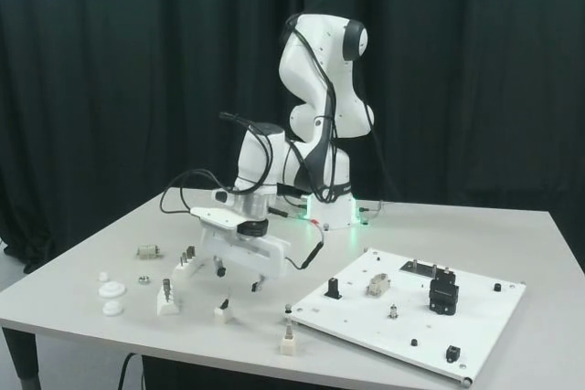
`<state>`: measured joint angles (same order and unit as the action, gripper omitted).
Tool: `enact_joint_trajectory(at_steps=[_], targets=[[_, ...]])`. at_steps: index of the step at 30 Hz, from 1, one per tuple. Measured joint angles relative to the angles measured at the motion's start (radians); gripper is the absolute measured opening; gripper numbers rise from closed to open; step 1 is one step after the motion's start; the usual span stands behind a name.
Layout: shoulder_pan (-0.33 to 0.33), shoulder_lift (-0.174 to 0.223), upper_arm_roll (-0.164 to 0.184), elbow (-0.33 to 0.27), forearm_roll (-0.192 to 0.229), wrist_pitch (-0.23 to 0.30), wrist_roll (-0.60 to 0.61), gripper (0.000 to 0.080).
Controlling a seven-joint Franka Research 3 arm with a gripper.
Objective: Pick USB.
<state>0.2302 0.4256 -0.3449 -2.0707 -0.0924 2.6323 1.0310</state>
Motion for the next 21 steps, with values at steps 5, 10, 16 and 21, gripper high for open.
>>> enact_joint_trajectory(at_steps=[5, 10, 16, 21], targets=[[-0.009, 0.017, 0.004, 0.000, -0.009, 0.023, 0.000, 0.0800], [-0.026, 0.031, 0.013, 0.000, -0.021, 0.045, 0.000, 0.0800], [-0.043, 0.049, 0.020, 0.000, -0.030, 0.074, 0.000, 0.0800], [-0.059, 0.062, 0.031, 0.000, -0.038, 0.102, 0.000, 0.0800]])
